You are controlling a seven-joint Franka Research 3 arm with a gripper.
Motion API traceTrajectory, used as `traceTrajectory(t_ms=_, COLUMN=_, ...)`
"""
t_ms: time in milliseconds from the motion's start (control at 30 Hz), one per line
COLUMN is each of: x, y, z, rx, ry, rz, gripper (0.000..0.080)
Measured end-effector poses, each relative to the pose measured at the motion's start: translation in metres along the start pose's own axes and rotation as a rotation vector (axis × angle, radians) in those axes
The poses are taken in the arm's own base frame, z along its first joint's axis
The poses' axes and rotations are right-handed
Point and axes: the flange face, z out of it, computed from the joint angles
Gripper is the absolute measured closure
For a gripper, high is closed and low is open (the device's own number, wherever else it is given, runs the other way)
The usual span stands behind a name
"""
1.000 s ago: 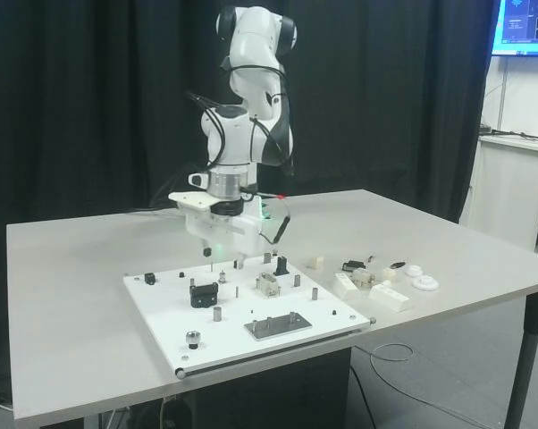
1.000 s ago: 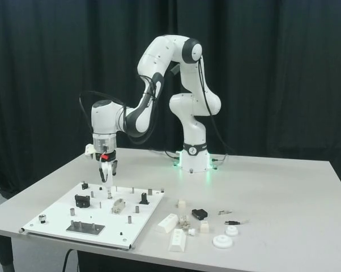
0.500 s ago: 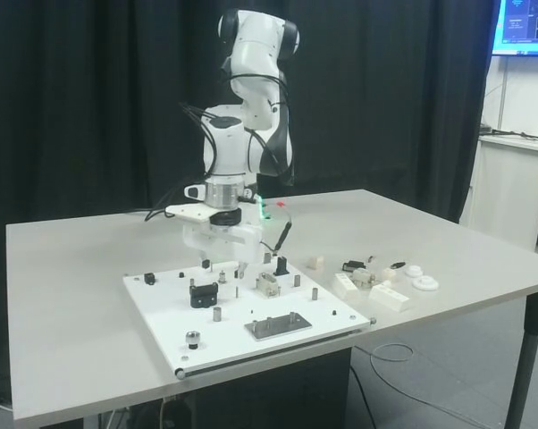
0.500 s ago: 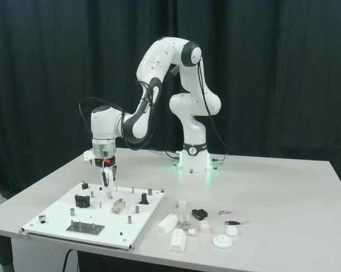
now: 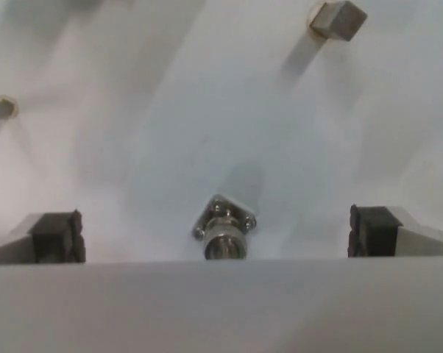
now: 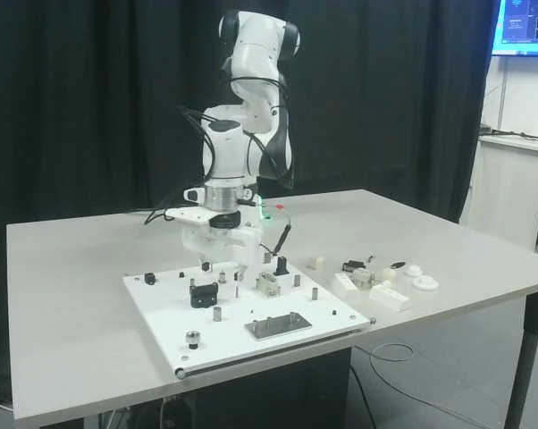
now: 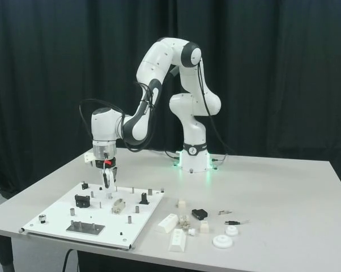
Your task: Remove BNC.
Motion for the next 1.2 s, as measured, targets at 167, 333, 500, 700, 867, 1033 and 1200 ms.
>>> traceTrajectory(t_ms=167, x=0.000, y=0.003, z=0.003, rx=-0.002, ry=-0.004, rz=0.009, gripper=0.0003)
traceTrajectory(t_ms=333, x=0.000, y=0.007, z=0.006, rx=-0.003, ry=-0.002, rz=0.007, gripper=0.0003)
traceTrajectory(t_ms=500, x=-0.002, y=0.010, z=0.010, rx=0.003, ry=0.003, rz=-0.011, gripper=0.0003)
traceTrajectory(t_ms=700, x=-0.002, y=0.013, z=0.012, rx=0.009, ry=0.009, rz=-0.023, gripper=0.0003)
traceTrajectory(t_ms=867, x=-0.002, y=0.014, z=0.013, rx=0.017, ry=0.016, rz=-0.033, gripper=0.0003)
traceTrajectory(t_ms=1033, x=-0.001, y=0.014, z=0.013, rx=0.019, ry=0.018, rz=-0.032, gripper=0.0003)
traceTrajectory(t_ms=1200, x=-0.001, y=0.014, z=0.013, rx=0.019, ry=0.018, rz=-0.032, gripper=0.0286)
